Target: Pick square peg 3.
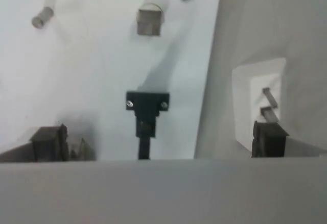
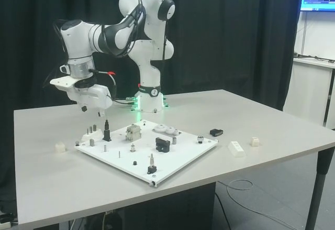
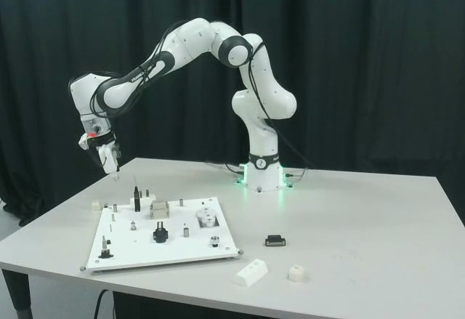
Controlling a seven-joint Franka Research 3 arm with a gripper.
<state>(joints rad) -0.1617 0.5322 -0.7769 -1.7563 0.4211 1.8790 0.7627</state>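
Peg, black, thin, upright on square black base (image 1: 147, 109), stands on white board (image 2: 183, 159) near its far left corner, not held. Gripper (image 2: 93, 110) hovers above and beside it, well clear. Fingers (image 1: 49, 143) spread open, empty. Board lies on grey table (image 2: 272, 120).

White arm (image 2: 131, 28) with black joints, green glow at its base (image 2: 138, 107); white board (image 2: 146, 149) on grey table (image 2: 272, 125); black curtain (image 2: 235, 31).

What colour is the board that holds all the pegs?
White; the board shows best in the first room view.
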